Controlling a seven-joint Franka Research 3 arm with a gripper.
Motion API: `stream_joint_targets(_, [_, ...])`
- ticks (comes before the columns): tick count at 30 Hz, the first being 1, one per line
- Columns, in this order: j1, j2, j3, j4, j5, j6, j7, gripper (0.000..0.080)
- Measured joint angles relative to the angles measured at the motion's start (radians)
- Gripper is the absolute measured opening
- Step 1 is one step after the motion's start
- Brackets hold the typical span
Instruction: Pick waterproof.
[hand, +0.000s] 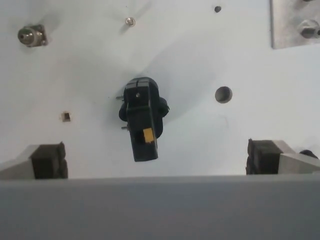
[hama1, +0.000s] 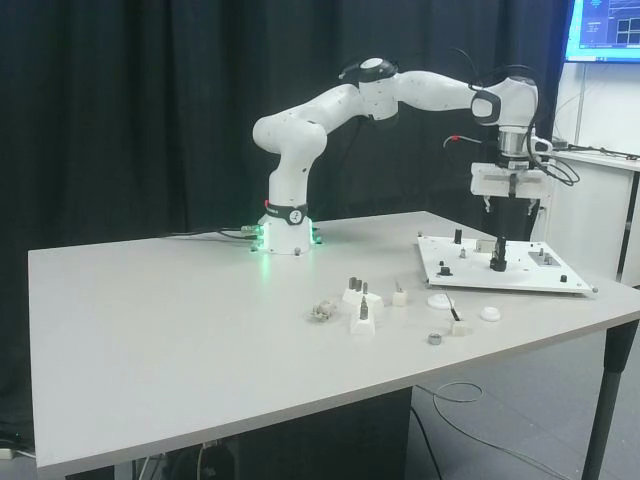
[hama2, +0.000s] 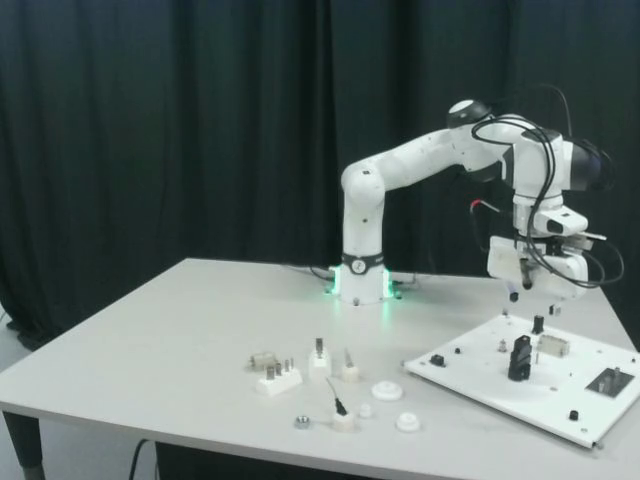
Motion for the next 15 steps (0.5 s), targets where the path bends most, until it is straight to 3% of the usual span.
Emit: stream_joint_targets(15, [-0.013, 0.0, -0.041, -0.004, -0.032, -0.028, 0.01, 0.08])
